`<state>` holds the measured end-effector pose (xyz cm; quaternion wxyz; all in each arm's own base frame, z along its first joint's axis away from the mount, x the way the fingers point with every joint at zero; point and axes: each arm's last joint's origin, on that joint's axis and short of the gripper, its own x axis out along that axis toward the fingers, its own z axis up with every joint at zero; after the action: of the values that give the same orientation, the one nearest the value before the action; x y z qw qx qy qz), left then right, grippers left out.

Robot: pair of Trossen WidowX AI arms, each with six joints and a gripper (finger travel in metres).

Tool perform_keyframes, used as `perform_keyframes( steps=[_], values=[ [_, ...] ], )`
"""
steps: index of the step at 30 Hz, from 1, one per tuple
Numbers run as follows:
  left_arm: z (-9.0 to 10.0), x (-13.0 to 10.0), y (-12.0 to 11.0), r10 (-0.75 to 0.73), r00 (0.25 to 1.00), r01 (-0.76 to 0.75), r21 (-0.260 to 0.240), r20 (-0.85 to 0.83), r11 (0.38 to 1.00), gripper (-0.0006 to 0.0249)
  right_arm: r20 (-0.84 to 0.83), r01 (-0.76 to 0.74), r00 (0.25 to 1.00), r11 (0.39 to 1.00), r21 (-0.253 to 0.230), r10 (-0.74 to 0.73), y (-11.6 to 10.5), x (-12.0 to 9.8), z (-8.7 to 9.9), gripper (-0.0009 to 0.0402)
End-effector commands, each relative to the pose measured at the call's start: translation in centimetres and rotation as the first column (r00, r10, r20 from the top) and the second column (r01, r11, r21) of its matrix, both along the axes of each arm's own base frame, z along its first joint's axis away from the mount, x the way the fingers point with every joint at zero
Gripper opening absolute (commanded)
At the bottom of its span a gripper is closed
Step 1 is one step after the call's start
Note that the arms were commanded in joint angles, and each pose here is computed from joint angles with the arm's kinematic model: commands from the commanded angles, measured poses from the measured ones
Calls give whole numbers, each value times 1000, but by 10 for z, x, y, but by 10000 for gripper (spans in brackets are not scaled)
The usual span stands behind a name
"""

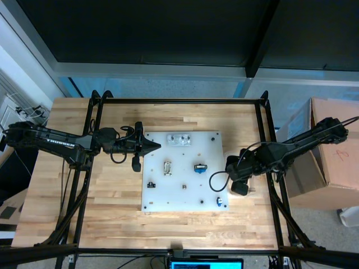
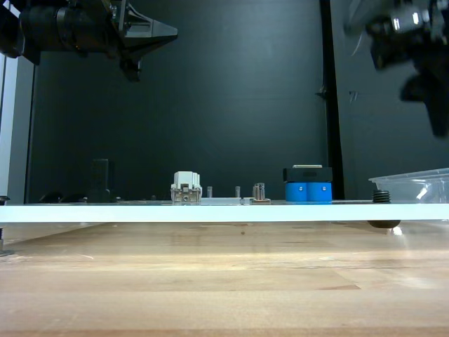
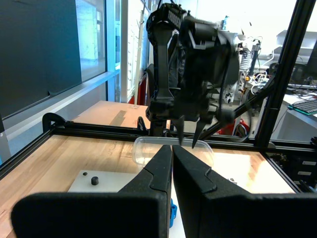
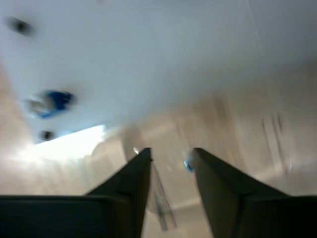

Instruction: Unfasten the M12 nut and place it in the container

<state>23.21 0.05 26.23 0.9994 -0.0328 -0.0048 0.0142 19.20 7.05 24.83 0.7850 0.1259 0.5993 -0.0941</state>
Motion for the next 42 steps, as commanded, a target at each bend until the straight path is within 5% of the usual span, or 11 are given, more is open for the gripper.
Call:
perform_keyframes(
  steps=[1, 2, 7, 13, 23, 31, 42],
  values=[
    [0, 0, 0, 0, 1000, 0, 0, 0, 1000, 0, 85, -63, 994, 998, -22, 64, -1, 9, 23, 20],
    [0, 0, 0, 0, 1000, 0, 0, 0, 1000, 0, 114, -81, 990, 996, -29, 84, -1, 12, 30, -6],
    [0, 0, 0, 0, 1000, 0, 0, 0, 1000, 0, 249, -131, 956, 986, -100, 153, -5, 23, 57, -2],
    [0, 0, 0, 0, 1000, 0, 0, 0, 1000, 0, 434, -161, 876, 975, -153, 213, -20, 45, 67, 0],
    [0, 0, 0, 0, 1000, 0, 0, 1, 1000, 0, 746, -79, 619, 964, -253, 246, -45, 68, 75, 0],
    [0, 0, 0, 0, 1000, 0, 0, 0, 1000, 0, 892, -31, 378, 966, -255, 248, -58, 69, 69, 0],
    [0, 0, 0, 0, 1000, 0, 0, 0, 1000, 0, 926, -2, 301, 971, -240, 229, -60, 57, 45, 0]
  ],
)
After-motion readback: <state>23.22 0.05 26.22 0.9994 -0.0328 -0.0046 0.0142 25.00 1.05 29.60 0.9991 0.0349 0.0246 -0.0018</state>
